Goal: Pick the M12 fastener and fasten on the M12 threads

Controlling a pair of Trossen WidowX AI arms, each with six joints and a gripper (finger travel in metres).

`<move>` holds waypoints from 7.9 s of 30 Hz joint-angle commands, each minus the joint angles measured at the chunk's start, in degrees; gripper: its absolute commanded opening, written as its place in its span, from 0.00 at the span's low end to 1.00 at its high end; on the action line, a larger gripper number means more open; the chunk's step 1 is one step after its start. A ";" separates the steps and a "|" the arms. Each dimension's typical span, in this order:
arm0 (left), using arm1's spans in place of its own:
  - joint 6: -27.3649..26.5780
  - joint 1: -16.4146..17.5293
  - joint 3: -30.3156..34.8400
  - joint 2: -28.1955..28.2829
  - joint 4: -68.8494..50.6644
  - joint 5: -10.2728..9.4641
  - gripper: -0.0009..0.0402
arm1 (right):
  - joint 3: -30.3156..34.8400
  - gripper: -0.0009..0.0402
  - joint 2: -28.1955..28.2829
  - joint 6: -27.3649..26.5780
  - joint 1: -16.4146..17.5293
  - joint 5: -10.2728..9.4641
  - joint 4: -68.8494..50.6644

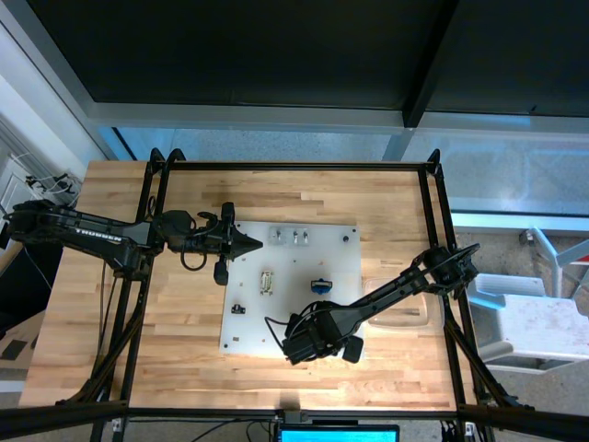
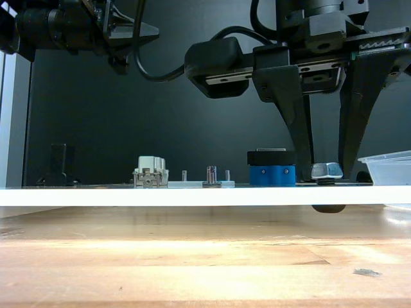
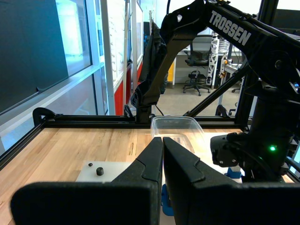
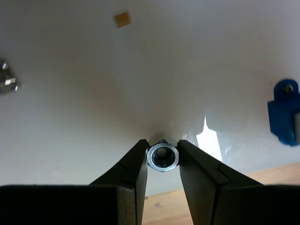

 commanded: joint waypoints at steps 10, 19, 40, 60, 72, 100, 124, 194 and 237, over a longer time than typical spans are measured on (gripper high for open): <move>0.00 0.00 0.02 0.02 0.02 0.00 0.02 | -0.04 0.09 -0.09 23.43 0.00 0.00 -0.37; 0.00 0.02 0.02 0.02 0.02 0.00 0.02 | -0.04 0.09 -0.09 42.05 0.00 0.00 -0.37; 0.00 0.02 0.02 0.02 0.02 0.00 0.02 | -0.04 0.09 -0.09 40.98 0.02 -0.04 -0.28; 0.00 0.02 0.02 0.02 0.00 0.00 0.02 | -0.04 0.09 -0.59 39.71 -0.11 1.53 -2.23; 0.00 0.02 0.02 0.02 0.02 0.00 0.02 | -0.04 0.37 -1.75 39.67 -0.09 1.46 -1.64; 0.00 0.02 0.02 0.02 0.02 0.00 0.02 | -0.04 0.52 -10.49 -14.78 -0.37 0.13 -3.96; 0.00 0.00 0.02 0.02 0.00 0.00 0.02 | -0.04 0.52 -10.27 -102.33 -0.22 1.03 -3.80; 0.00 0.02 0.02 0.02 0.02 0.00 0.02 | -14.45 0.02 -10.78 -104.74 0.68 -12.87 8.94; 0.00 0.00 0.02 0.02 0.02 0.00 0.02 | -12.92 0.02 -10.51 -108.37 1.51 -13.97 8.39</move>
